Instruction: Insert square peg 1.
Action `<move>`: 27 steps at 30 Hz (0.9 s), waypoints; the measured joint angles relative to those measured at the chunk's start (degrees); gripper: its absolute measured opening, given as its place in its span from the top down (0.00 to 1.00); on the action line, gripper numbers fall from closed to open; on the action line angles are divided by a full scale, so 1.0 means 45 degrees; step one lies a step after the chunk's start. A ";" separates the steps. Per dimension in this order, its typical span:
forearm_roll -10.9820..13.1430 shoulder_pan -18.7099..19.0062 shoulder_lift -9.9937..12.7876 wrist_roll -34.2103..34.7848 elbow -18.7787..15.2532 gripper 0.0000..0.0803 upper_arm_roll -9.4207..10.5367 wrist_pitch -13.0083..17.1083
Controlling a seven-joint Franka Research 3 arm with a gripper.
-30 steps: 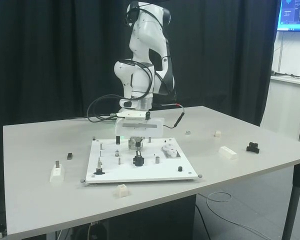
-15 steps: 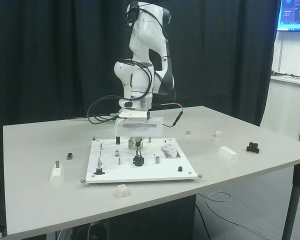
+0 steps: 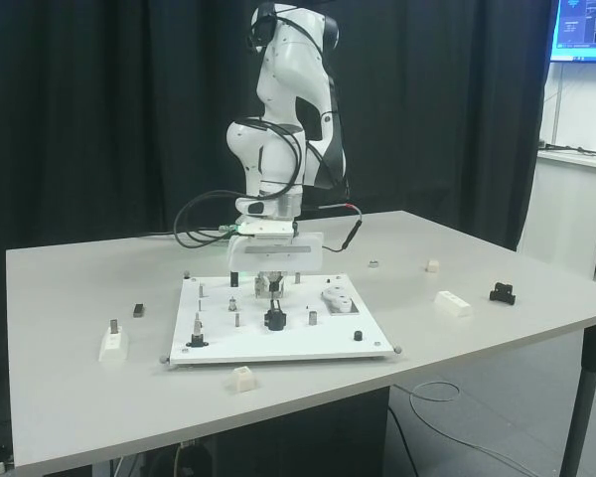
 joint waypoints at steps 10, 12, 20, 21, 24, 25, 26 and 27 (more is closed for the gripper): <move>0.1092 -0.0095 0.0007 0.0038 0.0002 0.97 -0.0001 0.0024; 0.1324 -0.0121 0.0011 0.0071 0.0003 0.97 -0.0001 0.0030; 0.2093 -0.0168 0.0039 0.0243 0.0008 0.97 -0.0020 0.0075; 0.2157 -0.0170 0.0041 0.0281 0.0008 0.97 -0.0022 0.0079; 0.2298 -0.0171 0.0048 0.0462 0.0009 0.97 -0.0025 0.0089; 0.2340 -0.0171 0.0050 0.0529 0.0010 0.97 -0.0025 0.0092; 0.2379 -0.0171 0.0052 0.0580 0.0011 0.97 -0.0025 0.0094; 0.2421 -0.0171 0.0054 0.0630 0.0012 0.97 -0.0025 0.0095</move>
